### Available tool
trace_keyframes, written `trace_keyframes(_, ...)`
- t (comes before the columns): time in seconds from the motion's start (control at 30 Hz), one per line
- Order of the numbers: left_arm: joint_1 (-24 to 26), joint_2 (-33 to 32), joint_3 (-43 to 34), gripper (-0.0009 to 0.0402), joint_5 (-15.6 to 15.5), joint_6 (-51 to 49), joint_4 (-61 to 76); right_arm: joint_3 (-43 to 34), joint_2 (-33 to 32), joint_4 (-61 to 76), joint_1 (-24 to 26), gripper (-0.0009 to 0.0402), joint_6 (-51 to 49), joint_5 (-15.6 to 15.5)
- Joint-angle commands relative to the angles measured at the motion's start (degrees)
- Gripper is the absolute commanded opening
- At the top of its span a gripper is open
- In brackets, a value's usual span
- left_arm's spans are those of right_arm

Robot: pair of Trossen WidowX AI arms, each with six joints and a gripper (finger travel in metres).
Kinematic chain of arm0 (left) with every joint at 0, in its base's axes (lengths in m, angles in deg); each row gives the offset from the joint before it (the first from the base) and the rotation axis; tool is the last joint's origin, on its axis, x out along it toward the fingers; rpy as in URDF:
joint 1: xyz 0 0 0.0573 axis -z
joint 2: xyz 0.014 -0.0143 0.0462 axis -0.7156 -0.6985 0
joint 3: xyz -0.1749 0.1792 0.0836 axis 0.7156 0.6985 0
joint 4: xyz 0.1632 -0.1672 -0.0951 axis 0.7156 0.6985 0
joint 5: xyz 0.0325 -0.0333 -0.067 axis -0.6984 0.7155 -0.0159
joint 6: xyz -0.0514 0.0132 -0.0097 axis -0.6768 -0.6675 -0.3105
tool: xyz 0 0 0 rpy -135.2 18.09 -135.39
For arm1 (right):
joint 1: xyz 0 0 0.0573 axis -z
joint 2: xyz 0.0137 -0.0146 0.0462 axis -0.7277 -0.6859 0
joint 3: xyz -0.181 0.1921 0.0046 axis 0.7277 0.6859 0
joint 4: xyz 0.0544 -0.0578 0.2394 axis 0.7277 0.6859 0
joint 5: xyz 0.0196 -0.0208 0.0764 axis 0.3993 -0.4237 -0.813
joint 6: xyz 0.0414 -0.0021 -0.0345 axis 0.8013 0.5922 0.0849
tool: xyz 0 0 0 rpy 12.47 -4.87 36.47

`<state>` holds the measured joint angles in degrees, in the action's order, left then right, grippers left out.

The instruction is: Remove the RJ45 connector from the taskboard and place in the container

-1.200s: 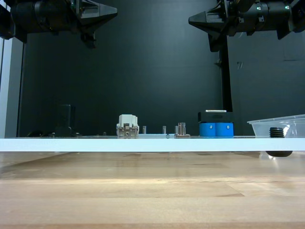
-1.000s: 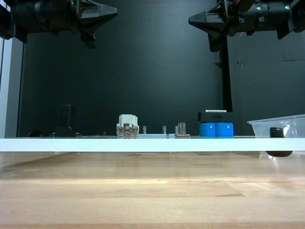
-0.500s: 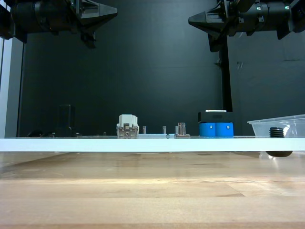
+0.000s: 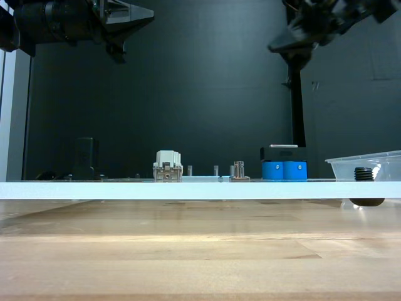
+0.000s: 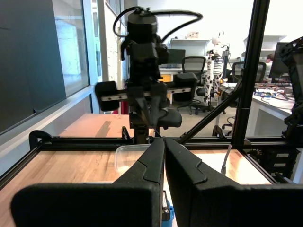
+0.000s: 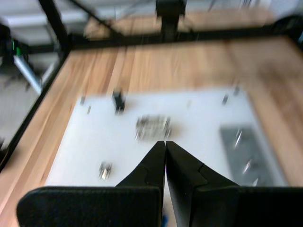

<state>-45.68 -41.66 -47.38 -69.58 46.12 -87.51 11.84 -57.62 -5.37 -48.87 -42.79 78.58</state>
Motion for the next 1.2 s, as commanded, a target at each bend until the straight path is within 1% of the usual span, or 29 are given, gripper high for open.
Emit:
trace_keyframes(0.03,0.0,0.0,0.0,0.0000,0.0,0.0,0.0,-2.5,0.0,9.0,-3.9,0.0000,2.0,4.1)
trace_keyframes(0.07,0.0,0.0,0.0,0.0000,0.0,0.0,0.0,-3.3,0.0,11.8,-5.2,0.0000,2.4,5.1)
trace_keyframes(0.17,0.0,0.0,0.0,0.0000,0.0,0.0,0.0,-4.7,0.0,17.3,-8.8,0.0000,5.0,6.6)
trace_keyframes(0.27,0.0,0.0,0.0,0.0000,0.0,0.0,0.0,-5.5,0.0,21.0,-11.8,0.0000,8.1,6.8)
trace_keyframes(0.4,0.0,0.0,0.0,0.0000,0.0,0.0,0.0,-6.1,-0.2,25.2,-15.7,0.0000,11.6,8.5)
trace_keyframes(0.53,0.0,0.0,0.0,0.0000,0.0,0.0,0.0,-7.1,-1.6,29.9,-19.8,0.0000,15.8,11.1)
trace_keyframes(0.7,0.0,0.0,0.0,0.0000,0.0,0.0,0.0,-8.4,-4.2,31.1,-24.4,0.0000,21.0,11.6)
trace_keyframes(0.77,0.0,0.0,0.0,0.0000,0.0,0.0,0.0,-9.3,-5.9,31.8,-26.4,0.0000,23.1,12.6)
trace_keyframes(0.83,0.0,0.0,0.0,0.0000,0.0,0.0,0.0,-10.6,-8.0,32.9,-28.1,0.0000,24.2,12.7)
trace_keyframes(1.0,0.0,0.0,0.0,0.0000,0.0,0.0,0.0,-15.2,-13.2,35.6,-30.3,0.0000,26.3,13.0)
trace_keyframes(1.2,0.0,0.0,0.0,0.0000,0.0,0.0,0.0,-22.4,-18.5,43.6,-32.4,0.0000,29.2,12.9)
